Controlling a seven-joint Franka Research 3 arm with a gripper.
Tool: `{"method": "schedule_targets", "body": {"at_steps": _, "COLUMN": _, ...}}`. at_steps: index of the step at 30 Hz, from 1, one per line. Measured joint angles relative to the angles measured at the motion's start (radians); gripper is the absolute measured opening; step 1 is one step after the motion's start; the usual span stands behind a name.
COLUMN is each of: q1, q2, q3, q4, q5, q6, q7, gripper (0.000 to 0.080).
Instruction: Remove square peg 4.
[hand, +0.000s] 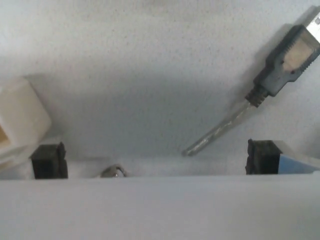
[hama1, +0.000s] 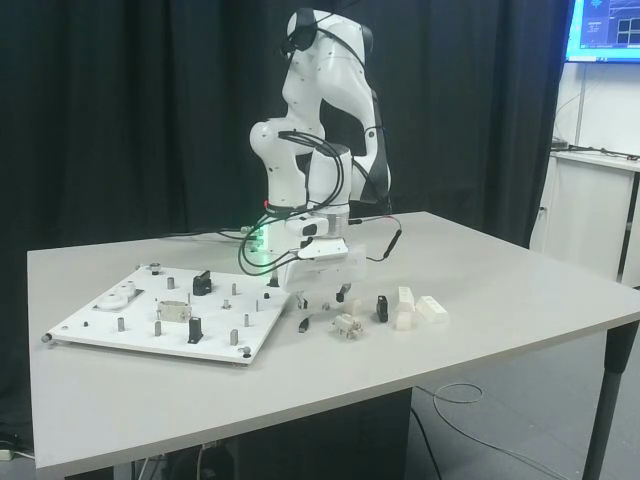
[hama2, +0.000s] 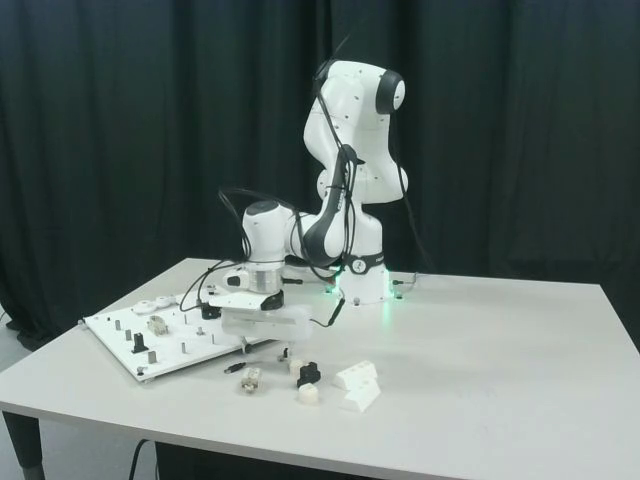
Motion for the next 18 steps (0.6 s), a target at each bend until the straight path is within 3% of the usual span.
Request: {"method": "schedule_targets", "body": {"at_steps": 18, "q1": -0.006, "q2": 0.000, "q3": -0.002, "q4": 0.028, "q5": -0.011, "q6": 0.000, "q7": 0.000, "gripper": 0.0800}}
